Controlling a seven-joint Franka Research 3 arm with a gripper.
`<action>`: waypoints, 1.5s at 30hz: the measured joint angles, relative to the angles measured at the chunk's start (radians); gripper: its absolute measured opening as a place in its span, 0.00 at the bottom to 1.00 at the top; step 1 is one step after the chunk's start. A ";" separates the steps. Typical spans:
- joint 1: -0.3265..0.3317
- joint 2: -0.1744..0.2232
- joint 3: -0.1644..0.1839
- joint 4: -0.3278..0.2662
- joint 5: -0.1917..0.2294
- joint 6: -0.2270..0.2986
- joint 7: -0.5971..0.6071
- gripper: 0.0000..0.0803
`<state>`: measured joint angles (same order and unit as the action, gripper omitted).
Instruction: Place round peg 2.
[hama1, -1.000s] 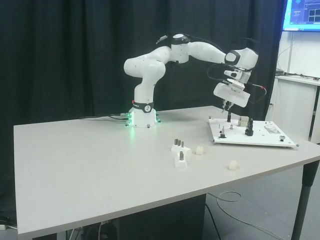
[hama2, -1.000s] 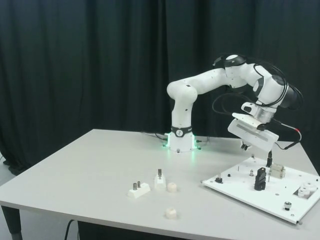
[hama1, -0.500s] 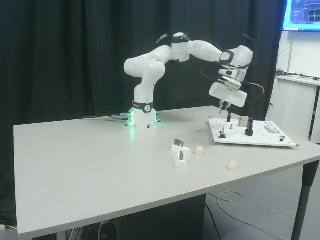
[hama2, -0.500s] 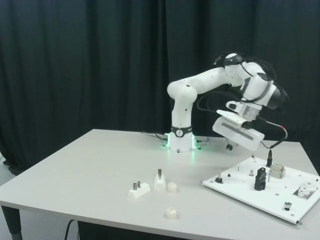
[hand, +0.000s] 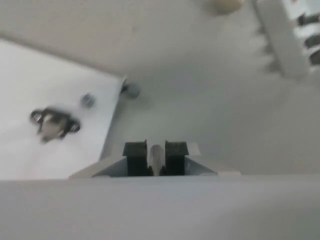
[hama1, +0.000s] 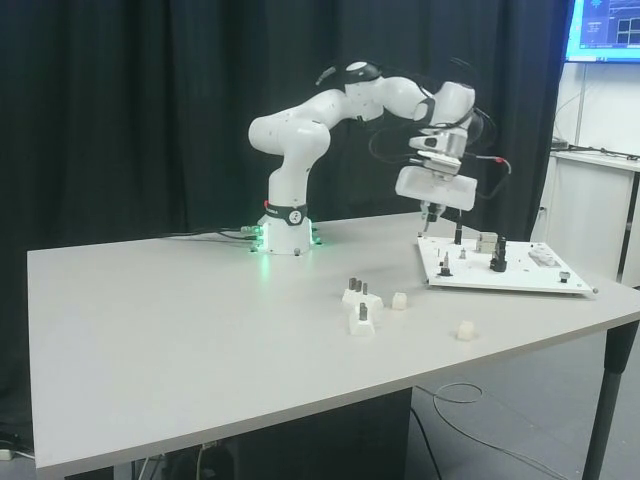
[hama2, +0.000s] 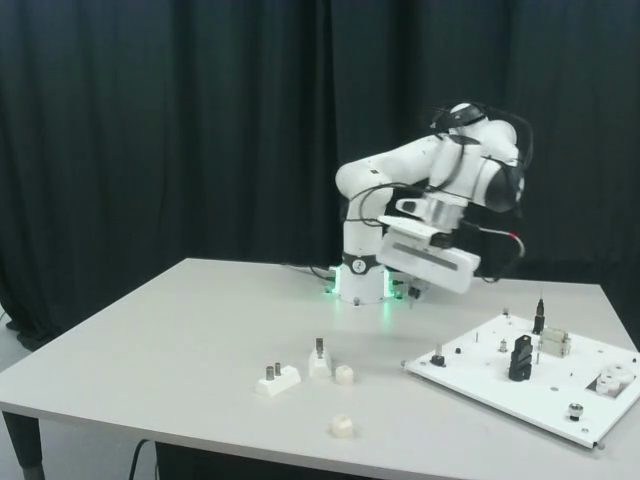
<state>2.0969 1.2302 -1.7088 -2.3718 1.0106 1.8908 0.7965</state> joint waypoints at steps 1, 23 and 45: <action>-0.004 0.000 -0.006 -0.012 0.009 0.009 -0.019 0.09; -0.136 -0.004 -0.102 -0.117 0.115 0.049 -0.356 0.09; -0.313 -0.006 0.028 -0.072 0.364 0.097 -0.570 0.09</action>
